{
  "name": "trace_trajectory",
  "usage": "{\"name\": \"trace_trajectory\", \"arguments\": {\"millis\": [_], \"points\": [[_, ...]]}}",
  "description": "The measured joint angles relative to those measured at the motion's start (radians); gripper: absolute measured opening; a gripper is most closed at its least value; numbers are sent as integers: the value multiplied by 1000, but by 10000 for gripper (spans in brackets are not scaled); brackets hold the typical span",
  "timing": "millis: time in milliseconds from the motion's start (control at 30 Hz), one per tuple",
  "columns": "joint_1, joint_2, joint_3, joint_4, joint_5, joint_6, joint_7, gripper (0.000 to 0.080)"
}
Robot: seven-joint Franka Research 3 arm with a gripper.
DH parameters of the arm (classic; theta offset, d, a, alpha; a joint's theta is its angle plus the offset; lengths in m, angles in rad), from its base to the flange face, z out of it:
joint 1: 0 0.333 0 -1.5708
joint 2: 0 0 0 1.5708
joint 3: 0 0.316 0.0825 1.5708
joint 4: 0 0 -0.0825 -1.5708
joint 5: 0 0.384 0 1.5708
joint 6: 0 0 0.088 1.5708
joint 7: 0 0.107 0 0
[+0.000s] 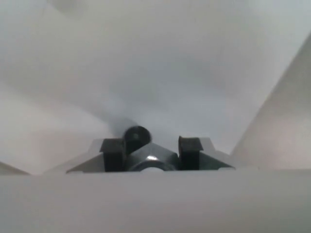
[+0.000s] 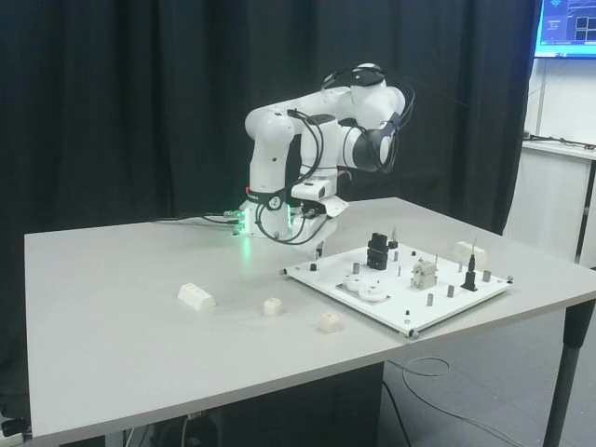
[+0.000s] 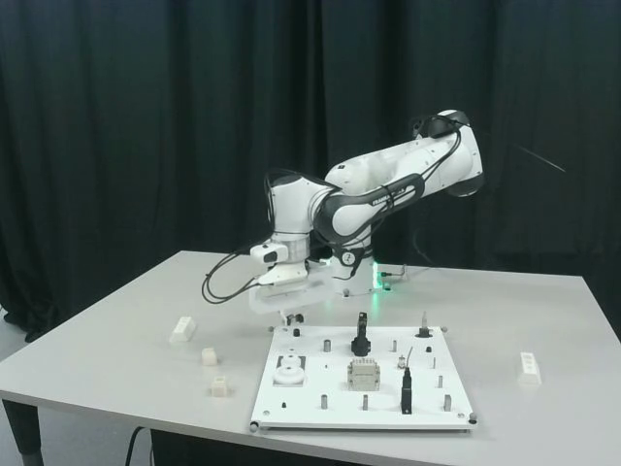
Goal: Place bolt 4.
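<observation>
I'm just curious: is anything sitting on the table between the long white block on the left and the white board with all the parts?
Yes. In the first room view, two small white blocks lie between the long white block and the white board.

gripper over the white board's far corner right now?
Yes: the gripper hangs at the far corner of the white board, by the arm's base.

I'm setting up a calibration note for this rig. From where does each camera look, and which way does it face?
Wrist view: on the arm's wrist, looking past the gripper and its fingers at a black bolt.
First room view: off one table corner, facing the white arm and the white board.
Second room view: before the table's front edge, facing the arm's base beyond the board.
Both room views share arm, board and grey table.
</observation>
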Motion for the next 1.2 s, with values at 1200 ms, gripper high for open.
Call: {"name": "trace_trajectory", "arguments": {"millis": [1200], "points": [[-368,32,107,95,95,119,-198,230]]}}
